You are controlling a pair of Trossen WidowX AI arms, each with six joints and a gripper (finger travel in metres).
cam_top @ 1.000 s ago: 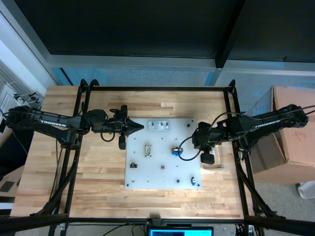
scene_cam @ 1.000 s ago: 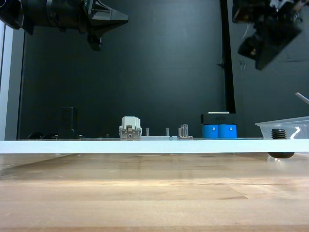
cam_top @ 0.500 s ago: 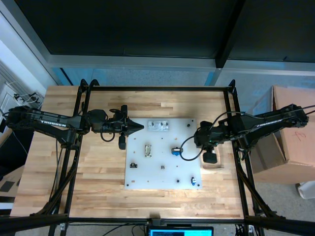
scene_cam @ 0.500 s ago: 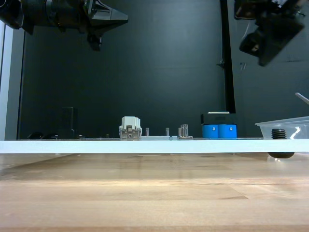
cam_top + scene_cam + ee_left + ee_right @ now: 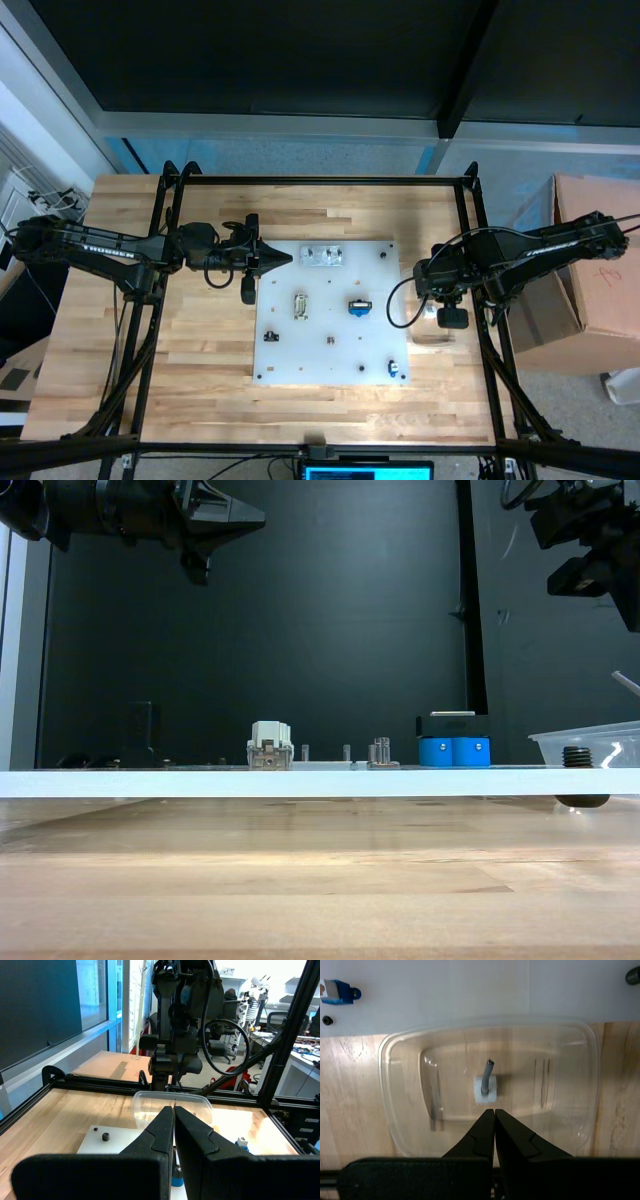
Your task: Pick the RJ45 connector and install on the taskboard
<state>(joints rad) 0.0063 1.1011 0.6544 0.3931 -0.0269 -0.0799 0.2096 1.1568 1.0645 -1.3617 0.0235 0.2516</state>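
Your right gripper hangs above the clear tray just off the right edge of the taskboard, fingers pressed together and holding nothing. The RJ45 connector lies free on the tray floor, with a short grey cable stub rising from it, almost directly ahead of the fingertips. Open the jaws wide before you descend (shut as they are, they would only push the part about). Come straight down and centre on the connector's body rather than the stub. Square the fingers to its flat sides so it does not twist as you close. Mind the tray walls, because the tray looks light and may slide. Your left gripper hovers high over the board's left edge, also closed and empty; leave it there, well apart.
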